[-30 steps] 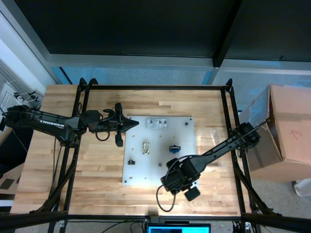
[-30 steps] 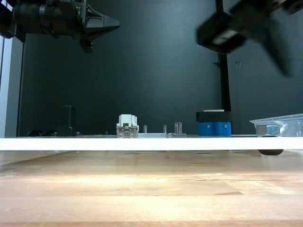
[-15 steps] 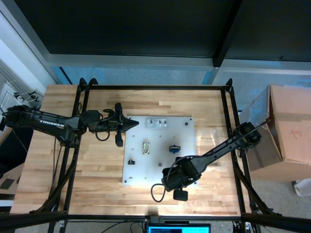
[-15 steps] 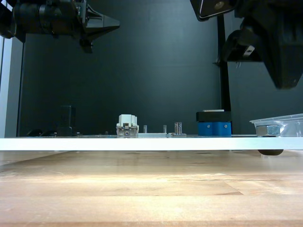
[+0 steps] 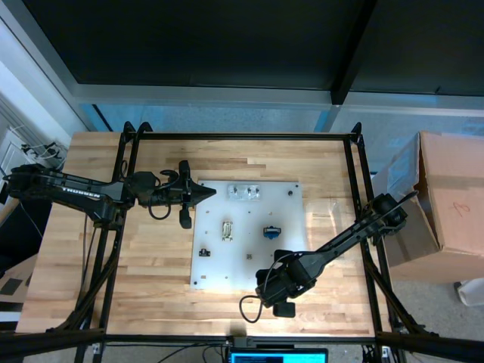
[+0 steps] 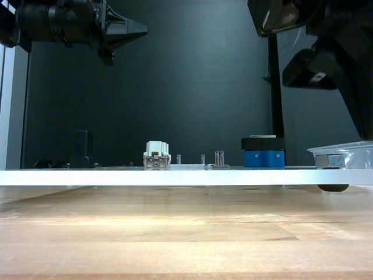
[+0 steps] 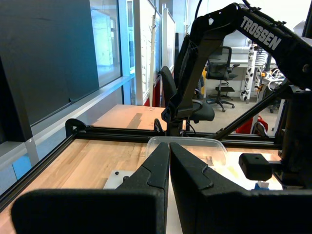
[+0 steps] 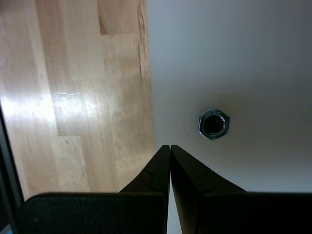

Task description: Unfasten the M12 nut and place it in the container

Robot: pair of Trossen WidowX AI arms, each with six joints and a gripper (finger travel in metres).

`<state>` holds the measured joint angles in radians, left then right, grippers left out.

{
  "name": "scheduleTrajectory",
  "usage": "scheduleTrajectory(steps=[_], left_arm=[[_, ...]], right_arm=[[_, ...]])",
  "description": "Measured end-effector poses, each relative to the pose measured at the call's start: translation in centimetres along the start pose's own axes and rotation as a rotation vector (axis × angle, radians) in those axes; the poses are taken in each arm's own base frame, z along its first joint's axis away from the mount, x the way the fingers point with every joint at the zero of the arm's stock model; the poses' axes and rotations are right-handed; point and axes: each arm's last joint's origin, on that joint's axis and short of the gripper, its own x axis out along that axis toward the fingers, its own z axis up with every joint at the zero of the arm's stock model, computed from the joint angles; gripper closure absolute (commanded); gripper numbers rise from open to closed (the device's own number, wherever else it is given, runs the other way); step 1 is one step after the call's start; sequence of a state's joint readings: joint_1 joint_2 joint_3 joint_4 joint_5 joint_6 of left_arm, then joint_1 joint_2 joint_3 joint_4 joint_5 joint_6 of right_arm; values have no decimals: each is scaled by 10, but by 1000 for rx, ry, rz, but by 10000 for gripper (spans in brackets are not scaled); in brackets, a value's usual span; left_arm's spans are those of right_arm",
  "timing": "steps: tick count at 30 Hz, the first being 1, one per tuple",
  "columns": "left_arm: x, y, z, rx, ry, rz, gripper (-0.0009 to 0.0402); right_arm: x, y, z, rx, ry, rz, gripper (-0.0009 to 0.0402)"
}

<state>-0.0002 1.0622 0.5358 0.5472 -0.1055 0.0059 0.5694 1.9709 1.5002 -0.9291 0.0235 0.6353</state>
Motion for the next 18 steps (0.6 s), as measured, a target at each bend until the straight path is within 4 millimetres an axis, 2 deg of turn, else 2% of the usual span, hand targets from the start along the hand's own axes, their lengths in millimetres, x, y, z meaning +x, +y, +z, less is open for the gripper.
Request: scheduleTrajectory(steps=[9,18], left_arm=[[0,0,0,0,0,0,393],[0,0,0,0,0,0,393]], right_arm=[[9,-12,2,-24,23,9,394],[12,-12,2,-25,12,16,394]])
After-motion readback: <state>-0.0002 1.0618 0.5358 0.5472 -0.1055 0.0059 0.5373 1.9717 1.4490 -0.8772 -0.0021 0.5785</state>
